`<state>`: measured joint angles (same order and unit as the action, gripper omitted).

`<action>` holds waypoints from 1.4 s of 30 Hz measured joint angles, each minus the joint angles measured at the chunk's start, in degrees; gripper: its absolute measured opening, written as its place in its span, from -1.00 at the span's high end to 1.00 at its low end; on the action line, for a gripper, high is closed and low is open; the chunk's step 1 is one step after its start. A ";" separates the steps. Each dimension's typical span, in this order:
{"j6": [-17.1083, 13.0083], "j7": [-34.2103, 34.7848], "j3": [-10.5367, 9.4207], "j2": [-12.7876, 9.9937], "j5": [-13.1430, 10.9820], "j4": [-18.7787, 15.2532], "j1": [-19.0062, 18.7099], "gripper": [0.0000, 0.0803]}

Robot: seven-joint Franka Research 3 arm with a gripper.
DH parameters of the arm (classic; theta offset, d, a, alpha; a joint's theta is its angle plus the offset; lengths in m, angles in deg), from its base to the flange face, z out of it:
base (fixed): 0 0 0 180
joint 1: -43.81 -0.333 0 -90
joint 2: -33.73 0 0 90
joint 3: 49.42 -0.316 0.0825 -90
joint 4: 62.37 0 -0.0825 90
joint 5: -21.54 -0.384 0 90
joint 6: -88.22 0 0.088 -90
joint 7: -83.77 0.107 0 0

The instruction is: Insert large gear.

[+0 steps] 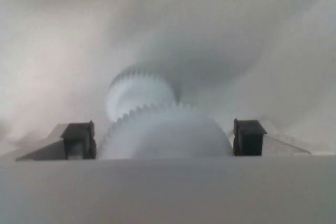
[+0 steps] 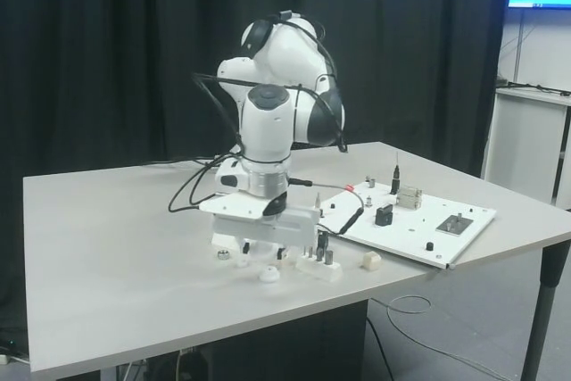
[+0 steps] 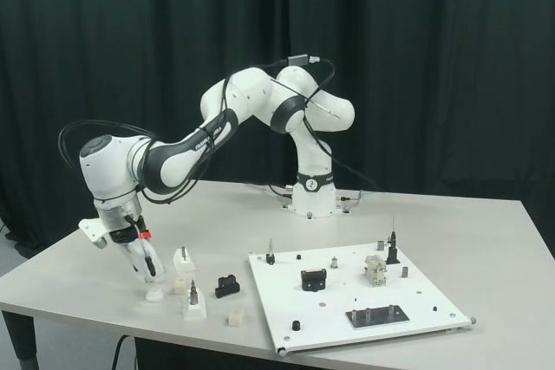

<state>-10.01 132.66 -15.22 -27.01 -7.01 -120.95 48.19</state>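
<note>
I see the gripper (image 1: 165, 139) spread wide around the white gear (image 1: 165, 135), light, rigid, slippery plastic, best pinched across its toothed rim.

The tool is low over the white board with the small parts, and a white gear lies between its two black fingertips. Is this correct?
Not quite. The tool is low over the bare grey table, well to the side of the white board; the second room view shows this. The rest holds: in the wrist view a white gear lies between the two black fingertips.
</note>
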 joint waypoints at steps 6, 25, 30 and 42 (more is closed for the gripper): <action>3.15 1.93 -0.02 0.51 0.00 0.00 -1.27 -0.44; 8.60 10.08 -1.77 1.87 0.03 -0.78 -7.16 -0.44; 8.90 13.08 -2.07 2.49 0.17 -1.61 -9.26 -0.44; 8.95 21.05 -5.80 5.34 4.67 -3.47 -12.98 -0.44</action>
<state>-1.06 153.71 -21.02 -21.68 -2.34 -124.42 35.21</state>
